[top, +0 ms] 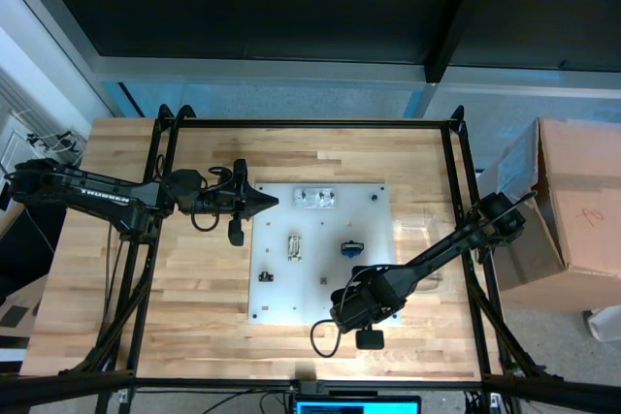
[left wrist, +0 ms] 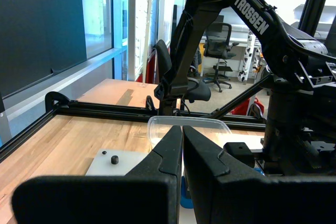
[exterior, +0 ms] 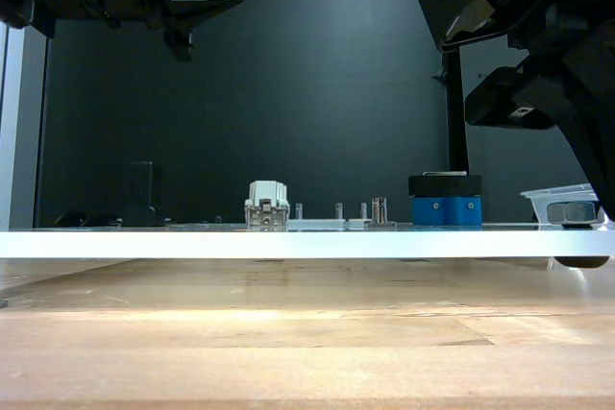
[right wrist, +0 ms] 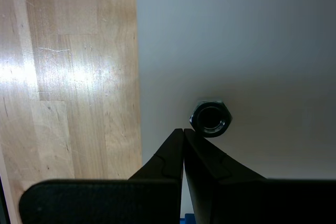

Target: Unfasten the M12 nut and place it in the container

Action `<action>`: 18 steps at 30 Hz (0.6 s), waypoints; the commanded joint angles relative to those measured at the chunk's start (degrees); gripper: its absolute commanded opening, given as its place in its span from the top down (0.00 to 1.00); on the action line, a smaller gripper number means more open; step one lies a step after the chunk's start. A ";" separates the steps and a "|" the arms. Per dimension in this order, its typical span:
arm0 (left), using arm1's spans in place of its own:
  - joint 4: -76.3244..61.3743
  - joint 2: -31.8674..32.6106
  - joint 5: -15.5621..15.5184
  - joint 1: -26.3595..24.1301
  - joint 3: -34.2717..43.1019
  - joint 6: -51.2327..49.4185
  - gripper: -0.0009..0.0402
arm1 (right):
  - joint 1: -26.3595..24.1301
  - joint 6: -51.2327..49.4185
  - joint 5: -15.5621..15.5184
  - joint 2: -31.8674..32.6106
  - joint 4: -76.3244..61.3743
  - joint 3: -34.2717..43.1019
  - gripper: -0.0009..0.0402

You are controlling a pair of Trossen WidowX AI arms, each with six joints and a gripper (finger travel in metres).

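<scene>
In the right wrist view a hex nut (right wrist: 211, 118) sits on the white board (right wrist: 252, 40), seen end-on with a dark hollow centre. I cannot tell whether it is on its stud or lying free. My right gripper (right wrist: 183, 129) is shut with nothing between its fingers, its tip just beside the nut and apart from it. From above, the right gripper (top: 343, 309) hangs over the board's near right edge and hides the nut. The clear container (top: 424, 230) stands right of the board and looks empty. My left gripper (top: 275, 202) hovers shut at the board's far left edge.
A blue block (top: 351, 248) and a white connector (top: 294, 247) stand mid-board. A small black post (left wrist: 114, 159) stands at the board's far right corner. A cardboard box (top: 572, 210) sits beyond the table's right edge. Black frame rails (top: 310, 124) border the table.
</scene>
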 commanded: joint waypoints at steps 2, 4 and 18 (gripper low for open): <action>0.00 0.02 0.02 0.02 0.02 0.02 0.98 | -0.02 0.02 0.17 -0.02 0.04 0.00 0.98; 0.00 0.02 0.02 0.00 0.02 0.02 0.98 | -0.02 -0.04 0.15 -0.07 0.02 0.00 0.98; 0.04 0.02 0.02 0.02 0.02 0.02 0.98 | 0.17 -0.02 12.98 -4.24 -7.80 0.50 0.98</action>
